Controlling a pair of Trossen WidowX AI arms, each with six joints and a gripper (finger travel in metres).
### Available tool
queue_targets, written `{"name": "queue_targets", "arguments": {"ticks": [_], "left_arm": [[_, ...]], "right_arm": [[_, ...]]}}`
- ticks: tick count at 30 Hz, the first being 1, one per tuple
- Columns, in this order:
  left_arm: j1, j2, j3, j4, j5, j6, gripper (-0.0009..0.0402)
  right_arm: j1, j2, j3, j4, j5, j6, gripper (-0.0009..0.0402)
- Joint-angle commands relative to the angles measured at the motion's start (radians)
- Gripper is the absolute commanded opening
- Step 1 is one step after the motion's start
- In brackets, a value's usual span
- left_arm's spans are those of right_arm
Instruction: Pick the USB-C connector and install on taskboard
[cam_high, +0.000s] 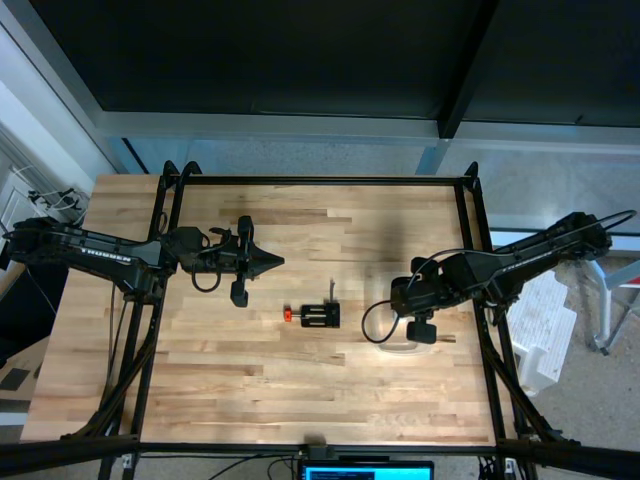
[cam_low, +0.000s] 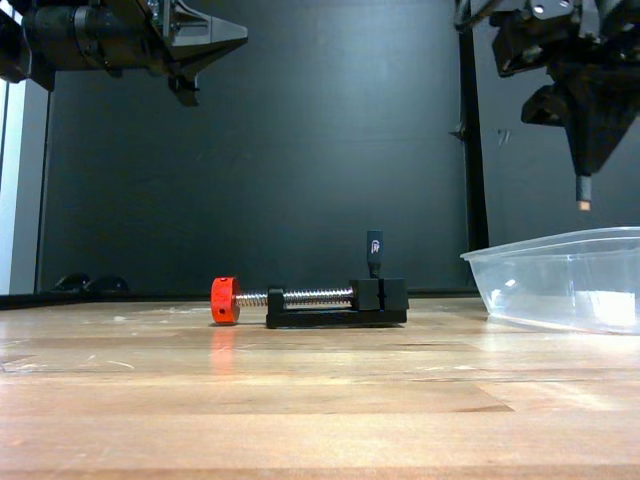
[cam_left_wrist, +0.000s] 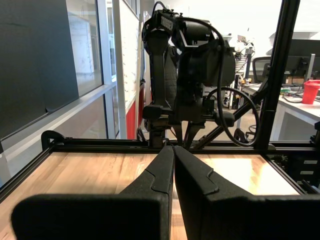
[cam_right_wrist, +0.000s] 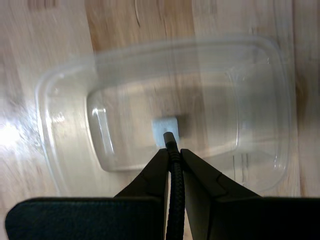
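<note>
Black left end effector (cam_high: 278, 262) aloft, right (cam_low: 582, 165) over tray (cam_low: 530, 285).

We see smooth glossy wood on the counter (cam_high: 250, 380), clear shiny plastic in the tray (cam_low: 540, 290). Matt black: the left tool (cam_high: 278, 262) high at left, the right tool (cam_right_wrist: 172, 151) above the tray, pinching the ribbed USB-C connector (cam_right_wrist: 170, 142).

I log two items on the wooden table (cam_high: 250, 380). The taskboard (cam_high: 318, 316) lies between the left end effector (cam_high: 272, 262), fingers together, and the right end effector (cam_right_wrist: 172, 151). A clear tray (cam_low: 560, 285) sits directly below the right one, which pinches the USB-C connector (cam_low: 583, 190).
</note>
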Motion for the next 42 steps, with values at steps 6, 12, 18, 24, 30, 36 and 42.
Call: {"name": "queue_targets", "arguments": {"ticks": [6,12,18,24,30,36,42], "left_arm": [[0.000,0.000,0.000,0.000,0.000,0.000,0.0000],[0.000,0.000,0.000,0.000,0.000,0.000,0.0000],[0.000,0.000,0.000,0.000,0.000,0.000,0.0000],[0.000,0.000,0.000,0.000,0.000,0.000,0.0000],[0.000,0.000,0.000,0.000,0.000,0.000,0.0000],[0.000,0.000,0.000,0.000,0.000,0.000,0.0000],[0.000,0.000,0.000,0.000,0.000,0.000,0.0000]], "right_arm": [[-0.019,0.070,0.117,-0.026,0.008,-0.002,0.0000],[-0.048,0.169,0.216,-0.053,0.008,-0.010,0.0000],[-0.071,0.280,0.332,-0.062,0.008,-0.028,0.0000],[-0.080,0.369,0.418,-0.071,0.008,-0.040,0.0000],[-0.087,0.435,0.482,-0.077,0.008,-0.032,0.0000],[-0.096,0.492,0.538,-0.077,0.008,-0.041,0.0000],[-0.108,0.544,0.593,-0.076,0.008,-0.049,0.0000]]}}
